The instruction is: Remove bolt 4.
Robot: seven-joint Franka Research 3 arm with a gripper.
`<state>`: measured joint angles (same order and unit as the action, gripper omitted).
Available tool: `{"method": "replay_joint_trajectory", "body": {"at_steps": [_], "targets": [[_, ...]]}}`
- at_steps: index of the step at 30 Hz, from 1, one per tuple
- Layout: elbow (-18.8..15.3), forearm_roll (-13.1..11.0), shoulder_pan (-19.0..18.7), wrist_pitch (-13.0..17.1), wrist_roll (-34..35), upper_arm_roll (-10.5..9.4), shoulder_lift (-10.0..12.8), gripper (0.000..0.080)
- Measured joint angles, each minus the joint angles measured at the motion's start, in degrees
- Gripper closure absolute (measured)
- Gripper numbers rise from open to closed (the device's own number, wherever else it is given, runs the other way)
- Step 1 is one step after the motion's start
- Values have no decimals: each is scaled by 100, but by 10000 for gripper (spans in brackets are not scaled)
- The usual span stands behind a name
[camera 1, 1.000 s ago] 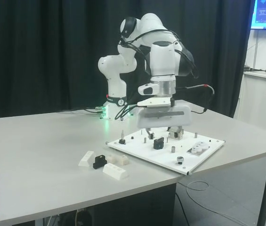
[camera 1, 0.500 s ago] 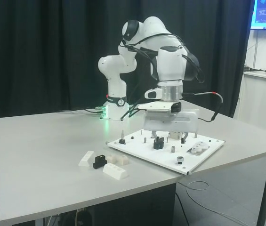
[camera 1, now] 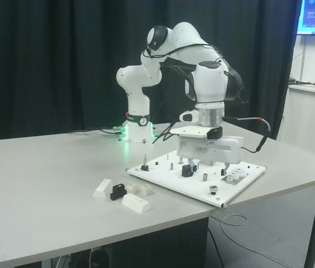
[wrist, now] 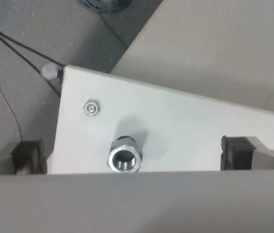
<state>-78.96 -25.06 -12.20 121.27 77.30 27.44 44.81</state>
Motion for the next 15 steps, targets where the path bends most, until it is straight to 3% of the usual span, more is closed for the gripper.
{"method": "replay_joint_trajectory", "body": {"at_steps": [15], "targets": [[0,109,-130,68,976,-18,141,3]]}}
